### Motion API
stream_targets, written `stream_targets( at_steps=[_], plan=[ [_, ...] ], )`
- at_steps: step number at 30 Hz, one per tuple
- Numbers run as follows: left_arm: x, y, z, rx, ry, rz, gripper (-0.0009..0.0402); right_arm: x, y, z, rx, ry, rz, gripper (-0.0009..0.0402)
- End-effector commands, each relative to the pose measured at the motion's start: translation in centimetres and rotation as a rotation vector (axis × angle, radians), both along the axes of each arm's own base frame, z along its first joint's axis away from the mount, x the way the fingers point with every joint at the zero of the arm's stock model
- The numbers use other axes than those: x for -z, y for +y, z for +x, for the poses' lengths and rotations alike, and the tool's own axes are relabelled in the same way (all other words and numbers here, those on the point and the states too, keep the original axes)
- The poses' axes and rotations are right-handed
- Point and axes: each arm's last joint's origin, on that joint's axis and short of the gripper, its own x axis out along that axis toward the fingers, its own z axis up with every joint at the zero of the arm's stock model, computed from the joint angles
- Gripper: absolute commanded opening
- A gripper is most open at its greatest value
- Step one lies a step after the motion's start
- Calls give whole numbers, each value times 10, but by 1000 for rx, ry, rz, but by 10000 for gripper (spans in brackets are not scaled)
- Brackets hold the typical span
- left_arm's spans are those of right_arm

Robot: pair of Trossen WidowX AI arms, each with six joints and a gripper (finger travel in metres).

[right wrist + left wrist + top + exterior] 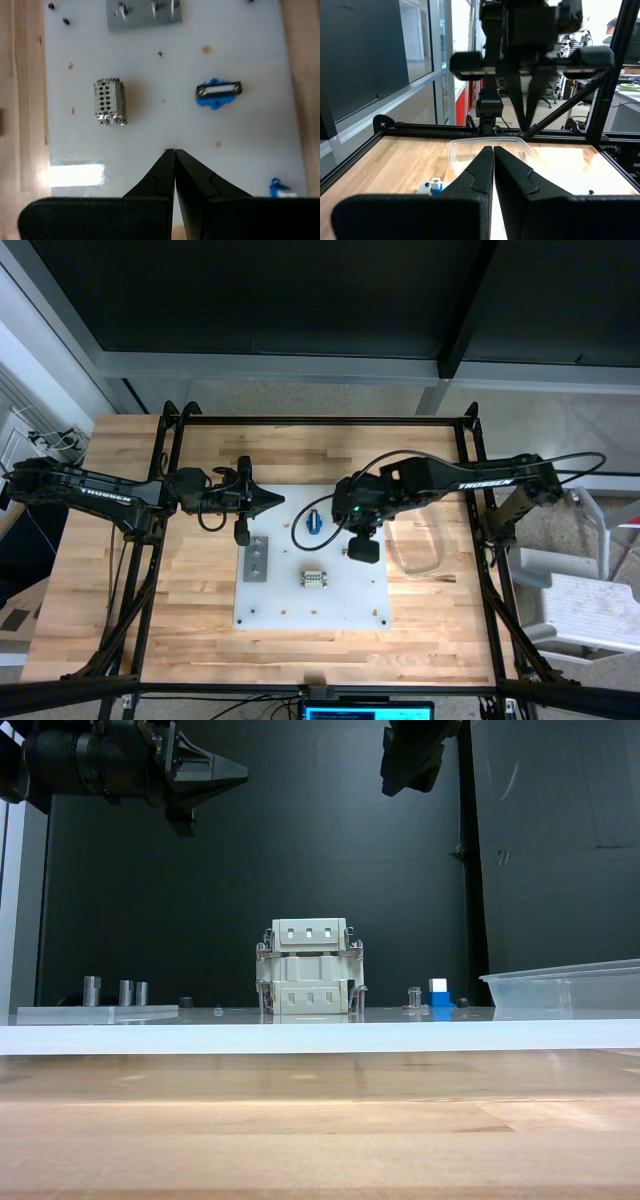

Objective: Remove the HAN10-E connector and place it in the container

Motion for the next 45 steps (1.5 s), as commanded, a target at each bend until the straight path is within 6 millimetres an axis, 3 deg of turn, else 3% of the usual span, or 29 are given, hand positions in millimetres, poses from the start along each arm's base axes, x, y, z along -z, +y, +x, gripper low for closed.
stream_targets(
  at_steps=[1, 27, 45],
  plan=[
    [0, 0, 0, 0, 0, 0, 0, 3, 6, 7, 7, 31, 10, 0],
    [0, 0, 0, -1, -1, 0, 0, 17, 46, 68, -13, 157, 12, 0],
    [0, 0, 0, 0, 0, 0, 0, 38, 68, 85, -14, 176, 27, 3]
  ],
)
